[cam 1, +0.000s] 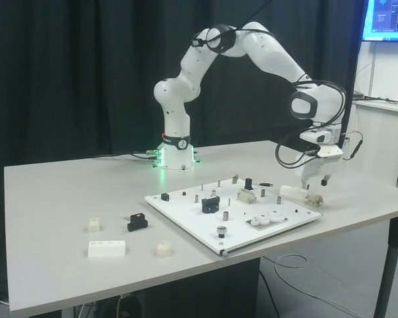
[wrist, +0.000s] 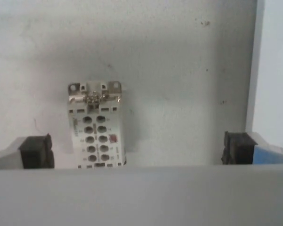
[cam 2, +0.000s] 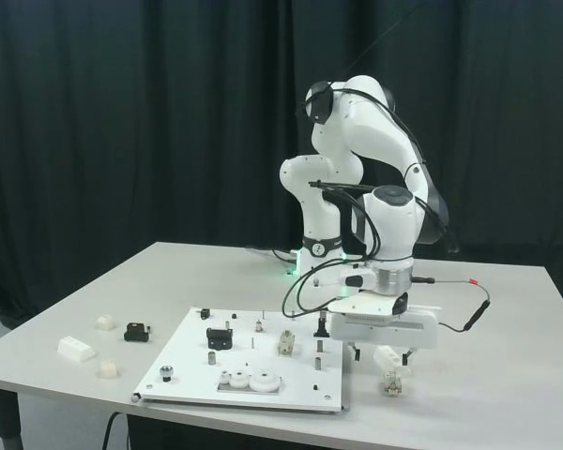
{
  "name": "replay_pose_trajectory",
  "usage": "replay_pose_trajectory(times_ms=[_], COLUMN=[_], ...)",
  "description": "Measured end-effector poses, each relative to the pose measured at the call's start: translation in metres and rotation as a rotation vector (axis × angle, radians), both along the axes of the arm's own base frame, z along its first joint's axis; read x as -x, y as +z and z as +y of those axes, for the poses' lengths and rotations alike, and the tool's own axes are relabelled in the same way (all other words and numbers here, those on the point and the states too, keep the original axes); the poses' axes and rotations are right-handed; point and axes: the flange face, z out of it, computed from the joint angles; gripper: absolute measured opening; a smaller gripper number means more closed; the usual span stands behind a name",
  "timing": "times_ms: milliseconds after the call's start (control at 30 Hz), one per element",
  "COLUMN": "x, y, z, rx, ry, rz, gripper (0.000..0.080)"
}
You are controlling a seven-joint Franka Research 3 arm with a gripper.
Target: Remove large gear.
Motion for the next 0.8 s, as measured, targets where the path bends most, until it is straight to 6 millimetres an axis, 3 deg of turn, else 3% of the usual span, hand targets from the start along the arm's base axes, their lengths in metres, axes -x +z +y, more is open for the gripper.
replay_pose_trajectory(times_ms=[367, 800], x=[-0.009, -0.028], y=[0.027, 0.054], z=[-0.014, -0.051], rx=[0.001, -0.027], ry=[0.077, 0.255], rz=[-0.016, -0.028], gripper=[0.08, 0.08])
